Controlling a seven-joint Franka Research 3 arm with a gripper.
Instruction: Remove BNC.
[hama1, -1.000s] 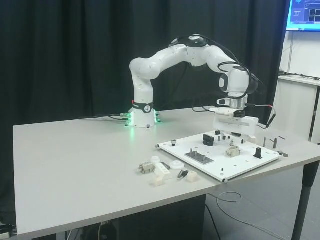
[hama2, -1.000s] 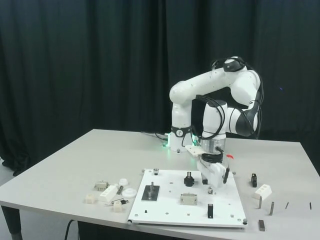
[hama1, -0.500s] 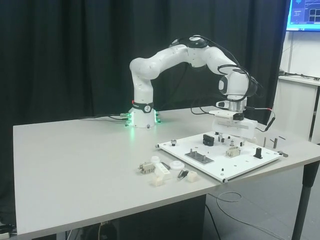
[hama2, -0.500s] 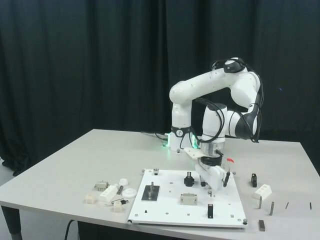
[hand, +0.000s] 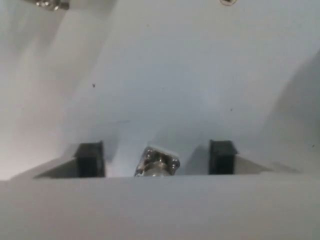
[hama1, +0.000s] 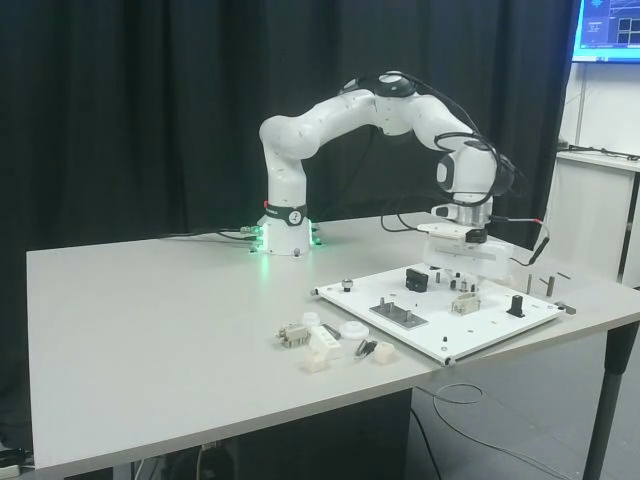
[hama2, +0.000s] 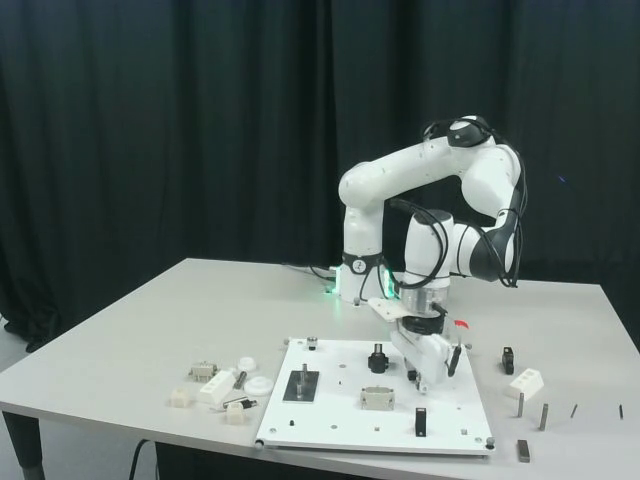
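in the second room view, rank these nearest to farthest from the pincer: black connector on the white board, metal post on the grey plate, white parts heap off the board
1. black connector, just beside the pincer
2. metal post, further along the board
3. white parts heap, on the table beyond the board's edge

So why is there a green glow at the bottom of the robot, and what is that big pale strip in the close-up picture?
In both room views, small green lights glow around the arm's base. In the wrist view, the pale strip is likely part of the gripper, too near the camera; the black fingertips and the metal connector between them look soft, and grey shadows fall on the white board.
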